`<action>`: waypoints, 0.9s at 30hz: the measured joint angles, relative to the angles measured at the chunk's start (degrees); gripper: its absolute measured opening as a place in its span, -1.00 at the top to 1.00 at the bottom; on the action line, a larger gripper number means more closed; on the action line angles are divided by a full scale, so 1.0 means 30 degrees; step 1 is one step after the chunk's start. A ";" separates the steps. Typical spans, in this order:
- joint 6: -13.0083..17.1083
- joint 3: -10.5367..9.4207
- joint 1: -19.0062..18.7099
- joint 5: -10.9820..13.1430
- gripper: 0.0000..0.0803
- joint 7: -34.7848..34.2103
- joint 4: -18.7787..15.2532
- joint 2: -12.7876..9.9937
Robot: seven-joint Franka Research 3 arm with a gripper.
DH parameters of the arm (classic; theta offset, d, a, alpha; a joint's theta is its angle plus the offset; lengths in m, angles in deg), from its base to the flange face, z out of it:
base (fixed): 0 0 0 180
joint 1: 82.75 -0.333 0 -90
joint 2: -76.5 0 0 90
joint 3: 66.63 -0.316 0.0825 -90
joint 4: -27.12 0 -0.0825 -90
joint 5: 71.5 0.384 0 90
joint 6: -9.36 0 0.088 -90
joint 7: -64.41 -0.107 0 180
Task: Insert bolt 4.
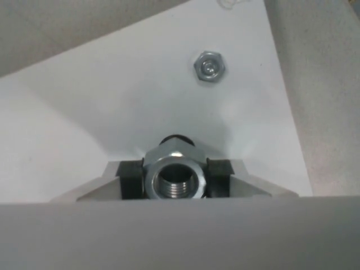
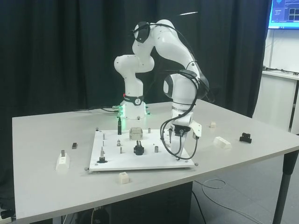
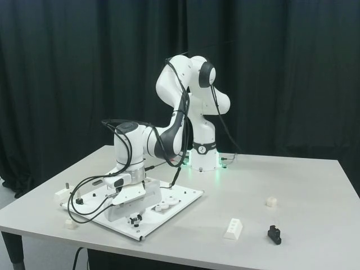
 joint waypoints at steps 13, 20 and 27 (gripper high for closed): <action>0.0027 0.0012 0.0010 0.0068 0.44 -0.0101 -0.0004 -0.0006; -0.0002 0.0027 0.0010 0.0164 0.44 -0.0408 -0.0007 -0.0004; -0.0006 0.0046 0.0010 0.0249 0.44 -0.1406 -0.0015 -0.0002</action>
